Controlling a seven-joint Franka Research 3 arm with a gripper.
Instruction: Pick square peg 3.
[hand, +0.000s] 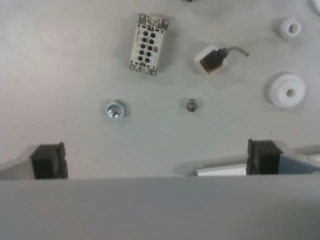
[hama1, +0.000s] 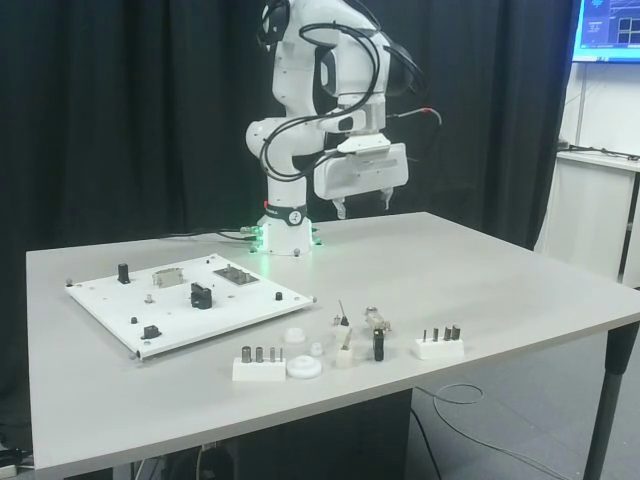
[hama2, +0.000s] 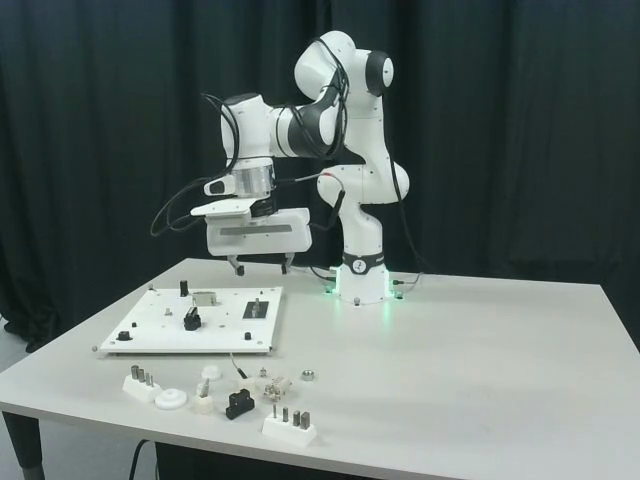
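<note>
While the wrist view shows only table parts, one nut (hand: 115, 109), one screw (hand: 191, 105), one multi-pin connector (hand: 146, 44) and two white gears (hand: 286, 90), the room views take in the white arm (hama2: 330, 120) and the white board (hama1: 185, 297) at left. The gripper (hama1: 362, 209) hangs wide open and empty, high above the grey table (hama1: 480, 270). Square peg 3 stands in the white holder (hama1: 441, 346) near the lower centre-right of the first room view; which peg it is cannot be told.

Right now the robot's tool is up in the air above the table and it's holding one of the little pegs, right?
Not quite. The tool is up in the air above the table, but it holds nothing. The wrist view shows the two black fingertips wide apart with only bare table between them.
</note>
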